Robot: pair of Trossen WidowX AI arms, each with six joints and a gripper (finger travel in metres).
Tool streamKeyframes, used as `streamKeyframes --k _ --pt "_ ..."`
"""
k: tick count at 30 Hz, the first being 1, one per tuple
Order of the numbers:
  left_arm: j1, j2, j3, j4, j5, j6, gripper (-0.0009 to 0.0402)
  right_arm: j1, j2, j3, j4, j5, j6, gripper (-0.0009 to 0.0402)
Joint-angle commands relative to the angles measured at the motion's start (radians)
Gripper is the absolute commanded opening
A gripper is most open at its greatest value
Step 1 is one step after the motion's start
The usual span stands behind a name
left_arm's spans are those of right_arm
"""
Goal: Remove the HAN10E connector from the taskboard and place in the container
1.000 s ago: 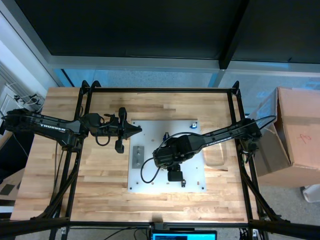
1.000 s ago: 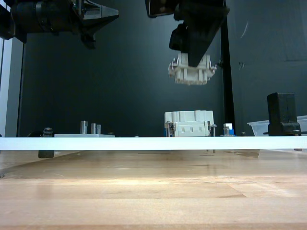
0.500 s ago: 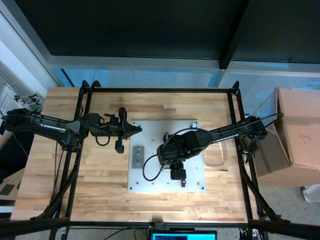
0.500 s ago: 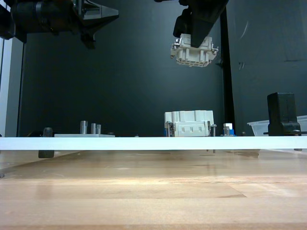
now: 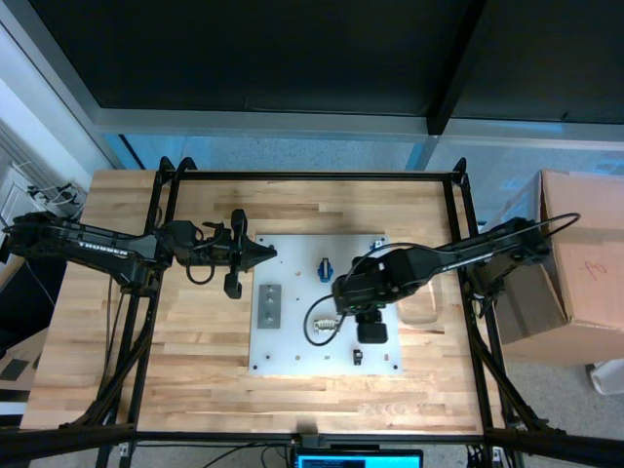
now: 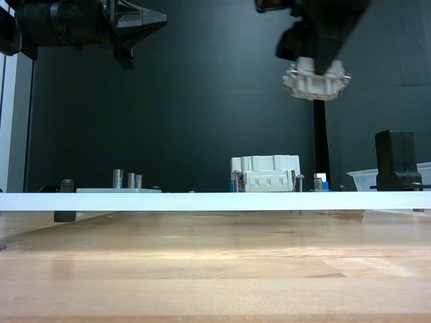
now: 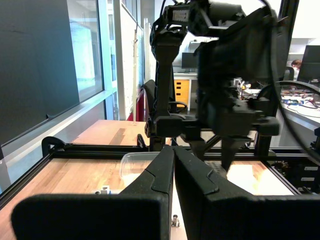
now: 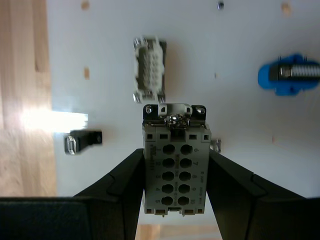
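Right gripper (image 8: 176,172) grips the HAN10E connector (image 6: 315,81) at both sides; we see it held high over the taskboard (image 5: 292,351), clear of its white seat (image 6: 265,173). Near this gripper lies the container (image 5: 426,304). Left gripper (image 5: 259,252) hovers well apart, fingers pressed together, empty.

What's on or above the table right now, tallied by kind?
Grippers: 2, left shut, by the board's left edge; right shut on the connector, above the board
Connector: 1, held, clear of its seat
Seat: 1
Board: 1
Blue part: 1
Black part: 1
Grey block: 1
Container: 1
Total: 9
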Motion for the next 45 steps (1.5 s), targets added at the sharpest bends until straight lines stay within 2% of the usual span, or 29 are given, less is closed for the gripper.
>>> streamKeyframes --k 1,11,26,45 --pt "0.000 0.000 0.000 0.000 0.000 0.000 0.0000 0.000 -0.064 -0.088 0.019 0.000 0.014 0.0029" --pt "0.000 0.000 0.000 0.000 0.000 0.000 0.0000 0.000 -0.245 -0.303 0.025 0.000 0.077 0.0029" --pt "0.000 0.000 0.000 0.000 0.000 0.000 0.0000 -0.001 -0.446 -0.539 0.030 0.009 0.179 0.0029" --pt "0.000 0.000 0.000 0.000 0.000 0.000 0.0000 -0.001 -0.487 -0.679 0.035 0.008 0.229 0.0029"
